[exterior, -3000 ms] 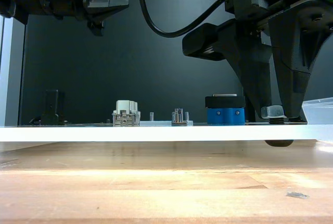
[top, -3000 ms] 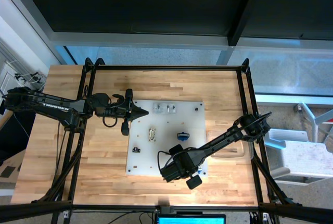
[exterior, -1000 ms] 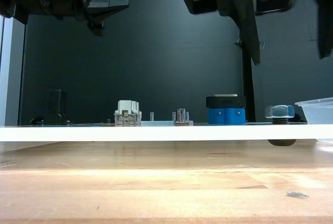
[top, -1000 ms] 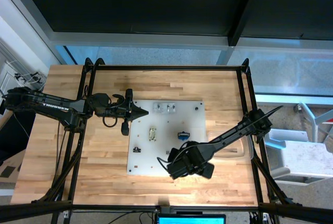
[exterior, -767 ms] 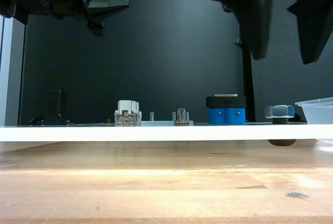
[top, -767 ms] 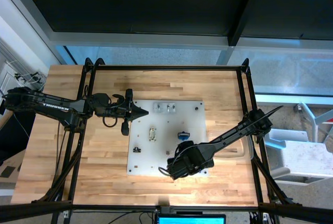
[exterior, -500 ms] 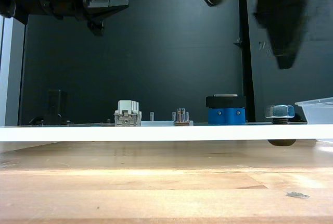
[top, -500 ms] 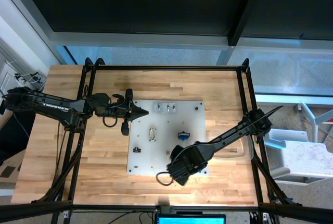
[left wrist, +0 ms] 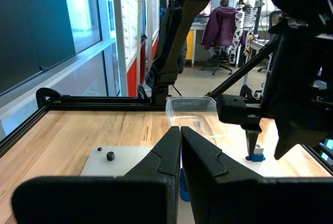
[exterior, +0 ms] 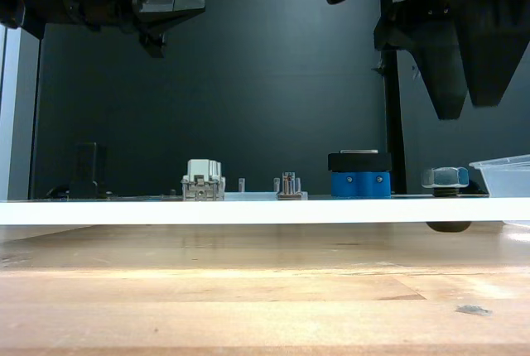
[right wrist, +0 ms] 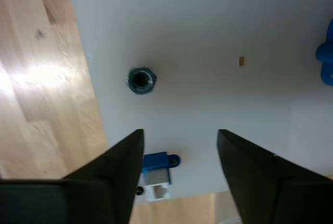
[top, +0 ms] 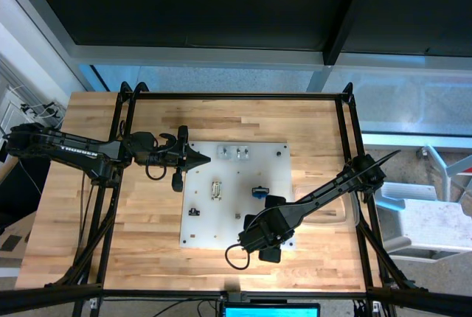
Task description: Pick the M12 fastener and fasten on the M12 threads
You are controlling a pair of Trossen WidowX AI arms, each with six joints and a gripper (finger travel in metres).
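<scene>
- Near the white board's (top: 214, 232) near right edge, the nut (exterior: 445, 177) is seen seated on its stud, with dark ribs showing beneath.
- The right end effector (right wrist: 179, 133) is held above it, fingers spread, nothing gripped.
- The nut should be centred between the fingers, pinched squarely on its flats, then turned without tilting.
- The left end effector (left wrist: 180, 130) is parked closed over the board's far left part.

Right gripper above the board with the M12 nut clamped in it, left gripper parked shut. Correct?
Not clamped. The right wrist view shows the right gripper open and empty above the board, with the M12 nut sitting below on its stud. The left gripper is parked shut, as stated.
</scene>
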